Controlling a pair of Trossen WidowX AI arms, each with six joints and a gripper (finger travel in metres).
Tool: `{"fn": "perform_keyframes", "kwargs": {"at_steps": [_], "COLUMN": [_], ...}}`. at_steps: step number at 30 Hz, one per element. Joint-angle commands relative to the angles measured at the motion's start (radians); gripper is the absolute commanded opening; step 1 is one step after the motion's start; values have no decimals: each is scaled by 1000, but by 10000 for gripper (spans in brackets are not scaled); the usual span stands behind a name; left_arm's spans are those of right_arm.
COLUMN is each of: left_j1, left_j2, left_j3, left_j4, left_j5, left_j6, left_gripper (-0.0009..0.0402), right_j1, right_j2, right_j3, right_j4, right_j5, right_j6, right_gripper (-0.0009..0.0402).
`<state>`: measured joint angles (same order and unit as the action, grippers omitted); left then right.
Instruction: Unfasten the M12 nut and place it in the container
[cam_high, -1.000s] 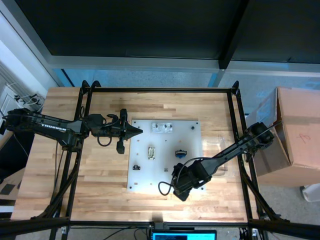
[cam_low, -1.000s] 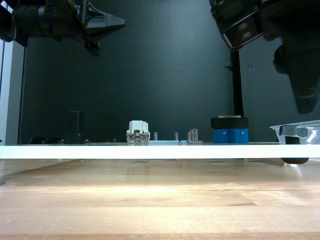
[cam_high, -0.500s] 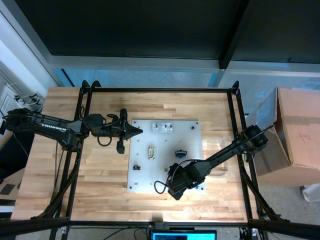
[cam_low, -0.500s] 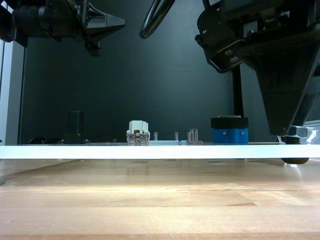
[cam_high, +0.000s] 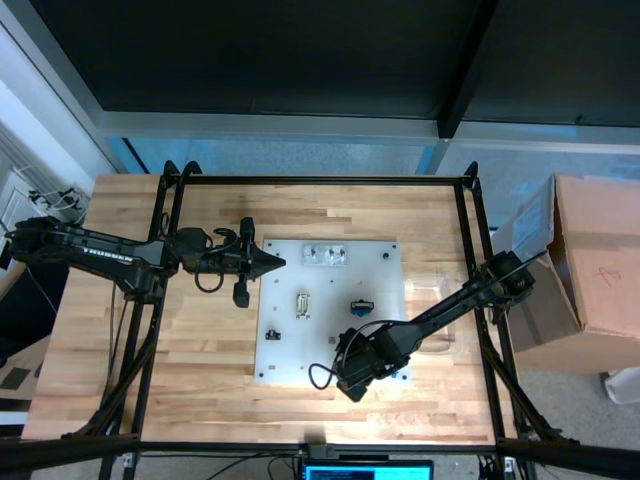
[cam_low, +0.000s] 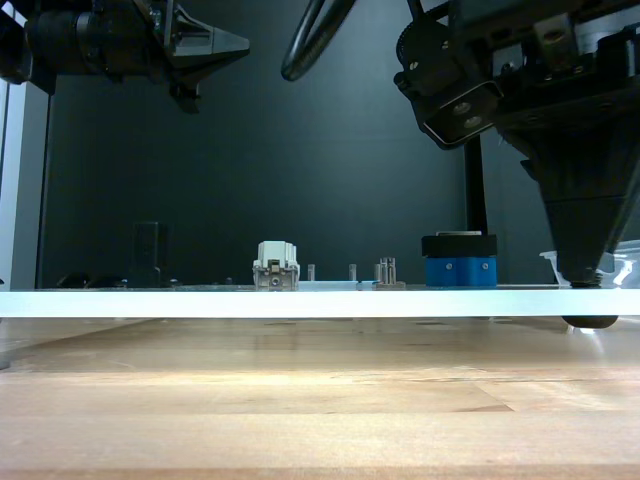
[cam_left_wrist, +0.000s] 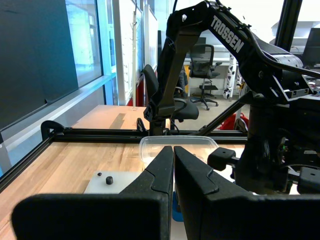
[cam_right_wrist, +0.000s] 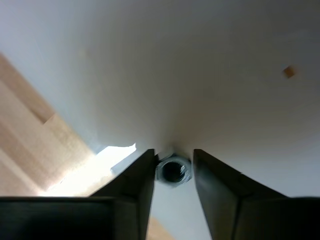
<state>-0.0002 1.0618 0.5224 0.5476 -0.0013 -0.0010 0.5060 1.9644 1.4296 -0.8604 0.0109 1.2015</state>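
Note:
The small silver nut (cam_right_wrist: 173, 171) lies flat between my right gripper's fingers (cam_right_wrist: 143, 170), which press against its two sides. In the low view my right gripper (cam_low: 584, 274) points straight down at the board's near right edge and hides the nut. Black ribs of the stud (cam_low: 586, 284) show just under its tips, so the nut is on its stud. From above, the right gripper (cam_high: 355, 375) covers that spot on the white board (cam_high: 300, 350). My left gripper (cam_high: 275, 263) hovers shut over the board's far left edge, high above it (cam_low: 240, 42), with nothing in it.
The clear container (cam_high: 440, 315) stands right of the board, behind the stud (cam_low: 625, 255). On the board are a blue-and-black block (cam_low: 459, 260), a white connector (cam_low: 276, 268) and small silver posts (cam_low: 386, 270). A cardboard box (cam_high: 585, 270) sits off the table's right side.
My right gripper came down from above and a little to the left, and its fingers now stand around the nut on the stud. The left arm has not moved.

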Motion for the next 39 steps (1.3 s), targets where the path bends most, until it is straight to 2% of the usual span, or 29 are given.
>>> {"fn": "perform_keyframes", "kwargs": {"at_steps": [1, 5, 9, 24, 32, 35, 39], "left_j1": [0, 0, 0, 0, 0, 0, 0], "left_j2": [0, 0, 0, 0, 0, 0, 0], "left_j3": [0, 0, 0, 0, 0, 0, 0], "left_j4": [0, 0, 0, 0, 0, 0, 0], "left_j5": [0, 0, 0, 0, 0, 0, 0], "left_j6": [0, 0, 0, 0, 0, 0, 0], "left_gripper": [0, 0, 0, 0, 0, 0, 0], "right_j1": [0, 0, 1, -3, -24, -32, -52], "right_j2": [-1, -1, -3, -126, -242, -287, -376], "right_j3": [0, 0, 0, 0, -5, -33, -134], "right_j4": [-5, -3, -2, -55, -236, -281, -265], "right_j5": [-6, -7, -7, 2, 46, 86, 84], "right_j6": [-4, -5, -6, -37, -146, -179, -225], "right_gripper": [53, 15, -1, 21, 20, 20, 20]}}
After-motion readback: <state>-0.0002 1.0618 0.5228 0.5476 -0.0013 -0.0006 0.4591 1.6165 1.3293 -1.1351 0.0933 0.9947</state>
